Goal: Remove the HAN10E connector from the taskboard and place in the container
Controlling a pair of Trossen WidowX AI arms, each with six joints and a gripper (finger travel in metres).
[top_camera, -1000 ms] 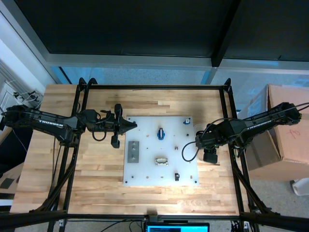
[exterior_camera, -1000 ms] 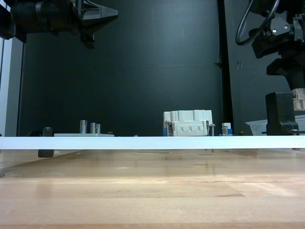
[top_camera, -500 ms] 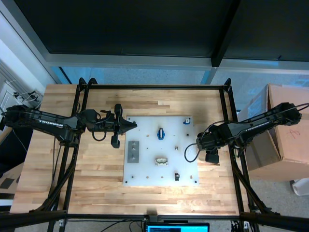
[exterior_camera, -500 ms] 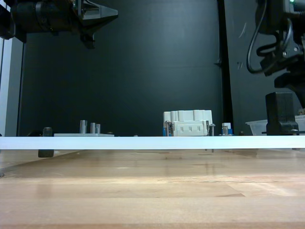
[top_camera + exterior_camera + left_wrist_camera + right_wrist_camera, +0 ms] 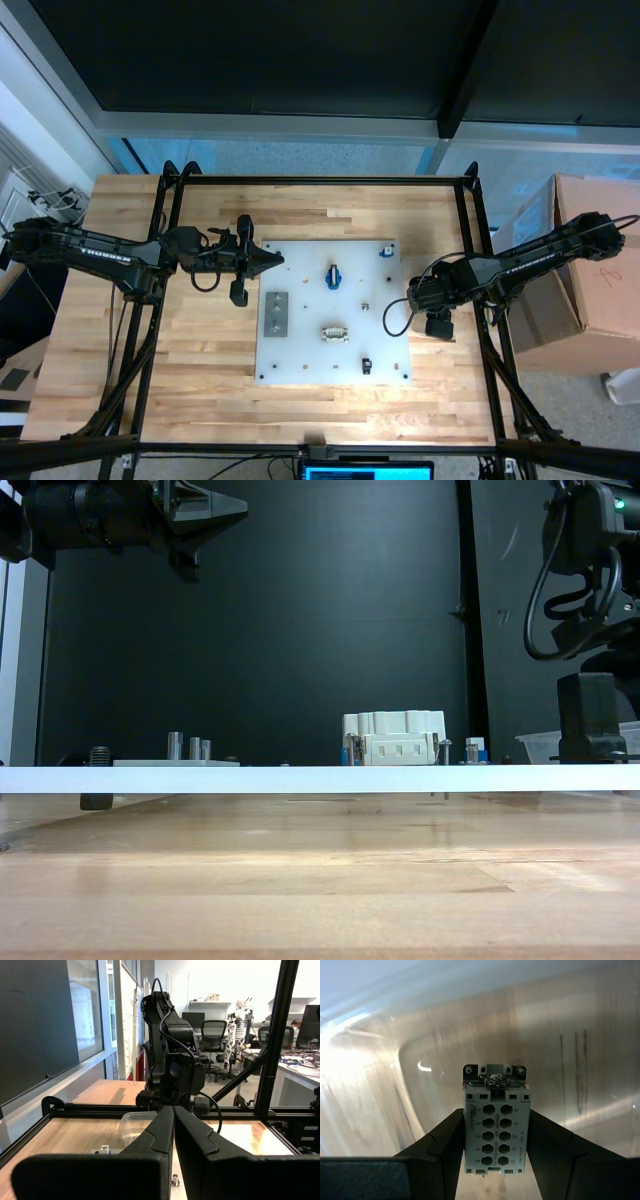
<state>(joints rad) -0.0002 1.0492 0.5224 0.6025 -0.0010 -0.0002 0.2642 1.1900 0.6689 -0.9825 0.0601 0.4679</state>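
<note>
Right gripper (image 5: 496, 1115) is out past the white board's (image 5: 300, 350) 3 o'clock edge, and its fingers (image 5: 445, 1135) are clamped on the two long sides of the connector (image 5: 496, 1135). The part hangs held, clear of the board, with the clear tub (image 5: 415, 1060) beneath it.

Left gripper (image 5: 173, 1110) hovers high over the board's 10 o'clock corner, fingers pressed together on nothing.

Now the danger. The tub's curved wall looks close to the connector, so a release here could land it on the rim and tip it out onto the tabletop (image 5: 200, 380). I can't tell how high the part hangs. Let go from too far up, and hard plastic may bounce. The grip also seems to sit on one end of the body, so it could swing as the fingers part.

Views differ sharply. The right wrist camera alone shows the hold: numbered pin holes, the metal clamp at the far end, and the tub floor behind. From above, the arm's black bulk hides both part and tub. That high view does show a cream block (image 5: 335, 333) seated on the board, which the low camera shows from the side. The low camera catches the tub's rim at the board's 3 o'clock, but no connector. The left wrist camera looks across at the right arm standing over the tub's rounded corner.
</note>
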